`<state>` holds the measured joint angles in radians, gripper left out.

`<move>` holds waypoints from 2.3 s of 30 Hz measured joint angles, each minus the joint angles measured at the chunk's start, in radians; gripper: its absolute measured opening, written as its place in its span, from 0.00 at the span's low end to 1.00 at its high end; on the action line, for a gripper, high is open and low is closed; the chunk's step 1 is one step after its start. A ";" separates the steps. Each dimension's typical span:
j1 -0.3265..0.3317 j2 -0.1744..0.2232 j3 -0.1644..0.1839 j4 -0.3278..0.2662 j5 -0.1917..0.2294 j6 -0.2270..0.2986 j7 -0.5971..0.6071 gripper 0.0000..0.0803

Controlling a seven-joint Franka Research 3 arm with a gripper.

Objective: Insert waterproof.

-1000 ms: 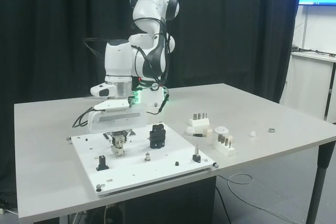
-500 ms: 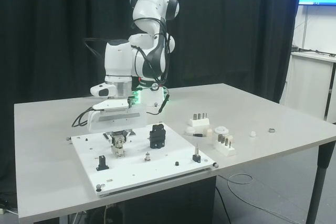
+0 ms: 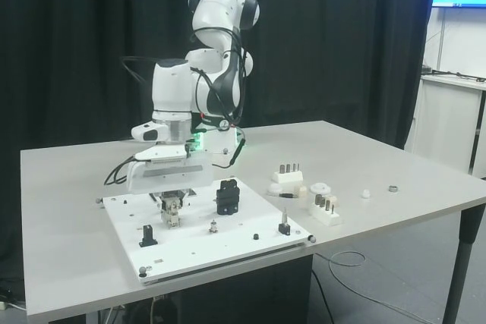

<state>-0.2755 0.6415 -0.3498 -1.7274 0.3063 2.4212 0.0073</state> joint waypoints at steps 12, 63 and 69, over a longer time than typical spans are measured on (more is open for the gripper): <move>0.001 -0.001 0.000 -0.001 -0.001 0.002 -0.004 0.39; 0.125 -0.067 -0.088 -0.025 -0.021 -0.112 0.010 1.00; 0.138 -0.075 -0.088 -0.042 -0.021 -0.107 0.017 1.00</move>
<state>-0.1371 0.5661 -0.4383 -1.7691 0.2851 2.3146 0.0247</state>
